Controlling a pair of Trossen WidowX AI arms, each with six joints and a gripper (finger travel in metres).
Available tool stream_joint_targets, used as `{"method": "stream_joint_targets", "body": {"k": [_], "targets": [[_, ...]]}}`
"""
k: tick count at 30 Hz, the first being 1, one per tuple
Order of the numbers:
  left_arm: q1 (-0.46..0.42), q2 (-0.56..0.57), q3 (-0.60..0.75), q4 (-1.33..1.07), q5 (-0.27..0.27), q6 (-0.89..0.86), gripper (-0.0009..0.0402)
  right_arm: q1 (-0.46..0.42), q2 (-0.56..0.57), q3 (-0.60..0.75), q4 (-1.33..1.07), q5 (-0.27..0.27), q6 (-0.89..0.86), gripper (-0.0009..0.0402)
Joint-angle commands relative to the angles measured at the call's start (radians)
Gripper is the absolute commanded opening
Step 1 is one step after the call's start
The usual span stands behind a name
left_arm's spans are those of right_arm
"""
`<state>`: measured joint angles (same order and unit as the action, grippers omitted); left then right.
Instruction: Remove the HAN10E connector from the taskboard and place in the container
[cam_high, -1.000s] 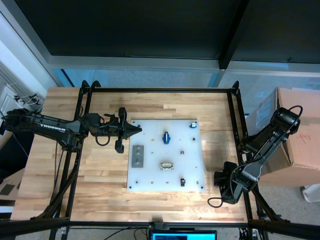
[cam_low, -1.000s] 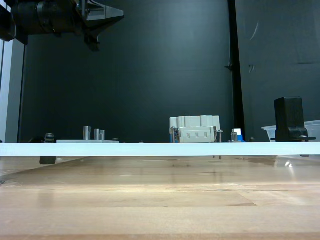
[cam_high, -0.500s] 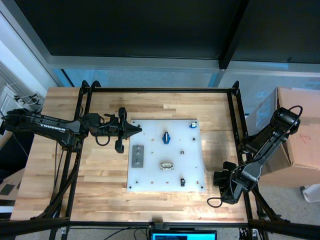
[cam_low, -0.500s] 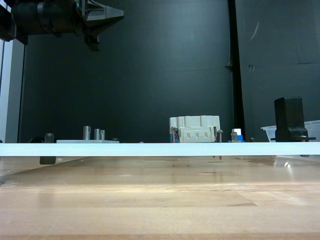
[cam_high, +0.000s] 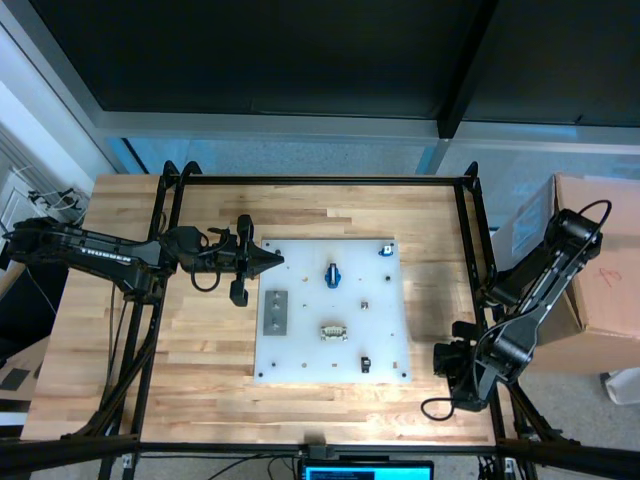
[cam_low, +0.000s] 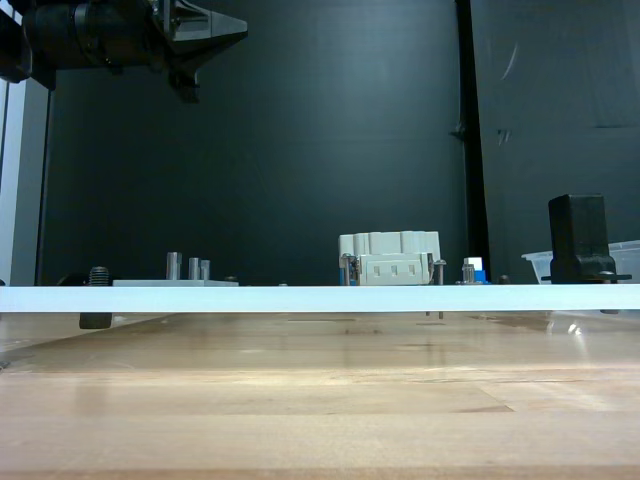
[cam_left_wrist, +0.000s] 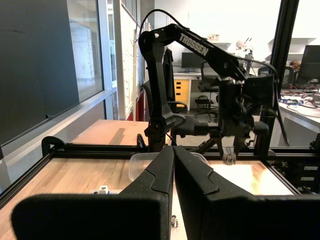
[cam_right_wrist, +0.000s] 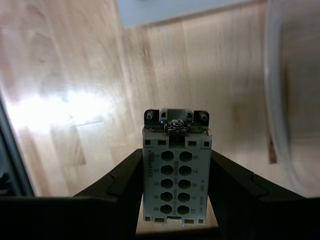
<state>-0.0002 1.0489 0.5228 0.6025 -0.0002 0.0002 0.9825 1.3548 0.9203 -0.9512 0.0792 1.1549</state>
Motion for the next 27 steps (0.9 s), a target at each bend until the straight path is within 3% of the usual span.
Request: {"method": "stream_joint_targets", "body": {"k": [1,11,19,27], "targets": [[0.000,0.000,0.000,0.000,0.000,0.000,0.0000,-0.027,-0.042,0.017,-0.053,0.007,-0.011,0.0018],[0.000,0.000,0.000,0.000,0.000,0.000,0.0000,-0.243,-0.189,-0.060,-0.159,0.010,-0.156,0.0018],[0.000,0.000,0.000,0.000,0.000,0.000,0.0000,-0.409,-0.237,-0.163,-0.130,0.036,-0.278,0.0018],[0.000,0.000,0.000,0.000,0.000,0.000,0.0000,-0.447,-0.237,-0.282,0.041,0.036,-0.269,0.0047]]}}
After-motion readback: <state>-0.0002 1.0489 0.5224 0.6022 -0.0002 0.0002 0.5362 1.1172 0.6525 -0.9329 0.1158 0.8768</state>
